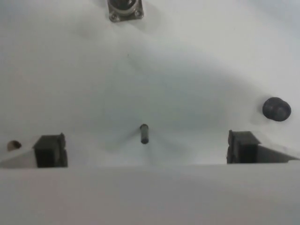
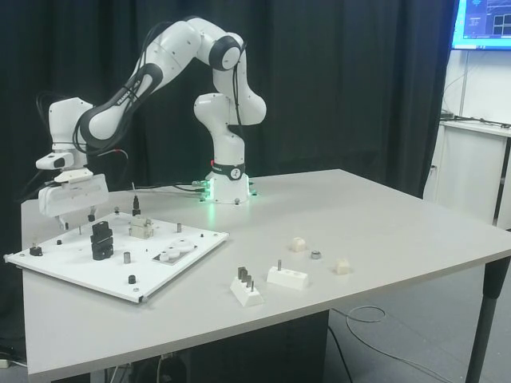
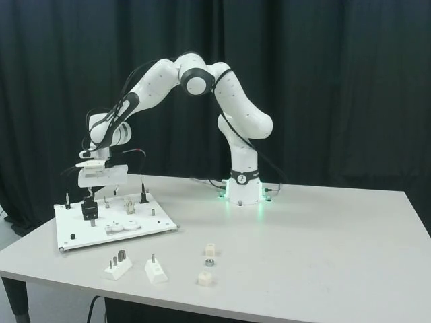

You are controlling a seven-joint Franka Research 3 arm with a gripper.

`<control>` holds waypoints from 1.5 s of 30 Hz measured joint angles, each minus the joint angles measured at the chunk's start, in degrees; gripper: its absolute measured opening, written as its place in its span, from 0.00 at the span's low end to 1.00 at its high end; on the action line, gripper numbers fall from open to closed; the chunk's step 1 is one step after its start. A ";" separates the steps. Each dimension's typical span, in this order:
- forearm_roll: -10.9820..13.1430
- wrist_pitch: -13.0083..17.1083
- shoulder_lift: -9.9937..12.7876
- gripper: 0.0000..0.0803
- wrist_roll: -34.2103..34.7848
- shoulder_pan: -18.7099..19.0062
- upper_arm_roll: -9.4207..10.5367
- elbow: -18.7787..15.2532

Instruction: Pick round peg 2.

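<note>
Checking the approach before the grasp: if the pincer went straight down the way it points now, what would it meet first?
Most likely the small round peg standing upright on the white board, about midway between the open pincer's fingertips. Nothing shows above it, though depth is hard to judge.

No text or label can be read.

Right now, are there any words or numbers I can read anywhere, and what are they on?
No text can be read.
Screen in the corner of the first room view: it shows writing, too small to read.
White board, arm, gripper and round peg: no labels visible.
</note>
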 joint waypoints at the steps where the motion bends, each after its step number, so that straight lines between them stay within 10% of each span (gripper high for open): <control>1: 0.00 -0.01 -0.03 0.82 0.06 0.08 -0.05 0.00; 4: 0.00 -0.04 -0.14 0.82 0.45 0.32 -0.18 0.00; 5: 0.00 -0.05 -0.18 0.99 0.55 0.40 -0.23 0.00; 45: -1.14 -0.15 -0.93 1.00 4.06 4.91 -3.85 0.01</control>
